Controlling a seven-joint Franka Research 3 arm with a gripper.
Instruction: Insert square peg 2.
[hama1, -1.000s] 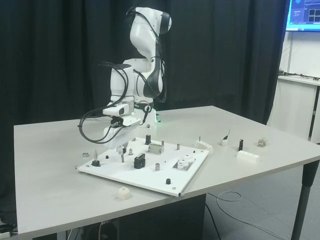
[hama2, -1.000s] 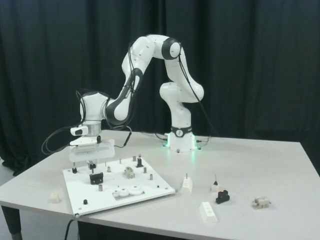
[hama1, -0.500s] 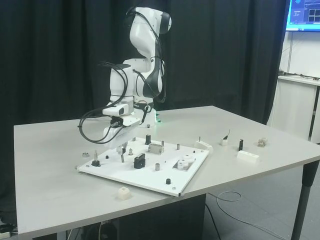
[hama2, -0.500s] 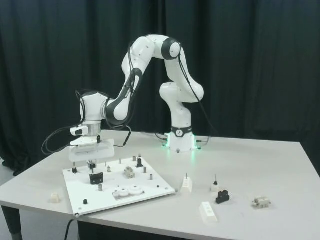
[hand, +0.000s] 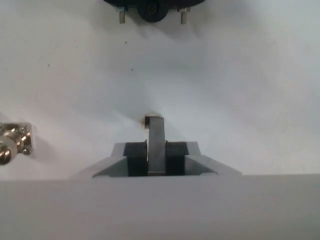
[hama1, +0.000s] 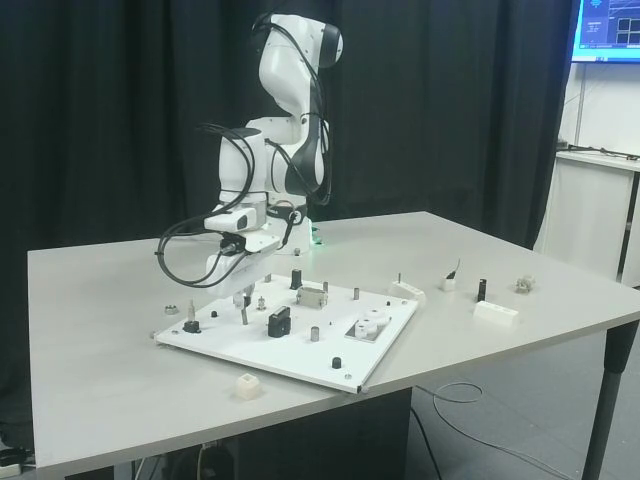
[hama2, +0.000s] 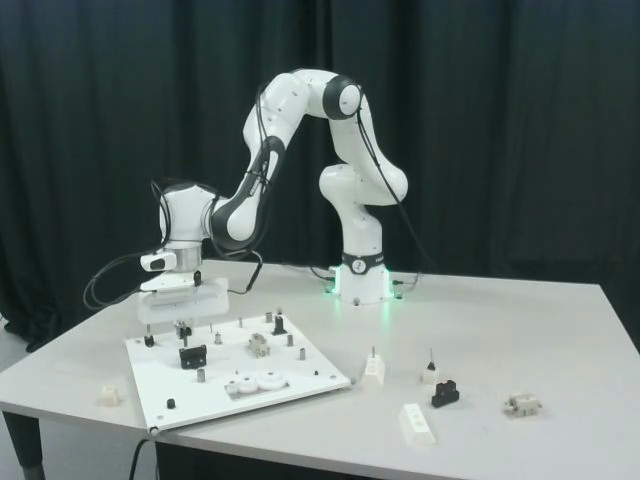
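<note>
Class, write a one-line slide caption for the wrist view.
Gripper shut on a grey peg, its tip at a hole in the white board.

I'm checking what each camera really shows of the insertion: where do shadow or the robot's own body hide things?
Wrist view: the gripper casts soft shadow on the board around the peg; its body hides the foreground. Room views: the hand overhangs the peg.

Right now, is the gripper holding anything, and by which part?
Yes. The gripper is shut on the square peg, with both fingers clamped on its upper end. The peg's lower tip meets the white board.
</note>
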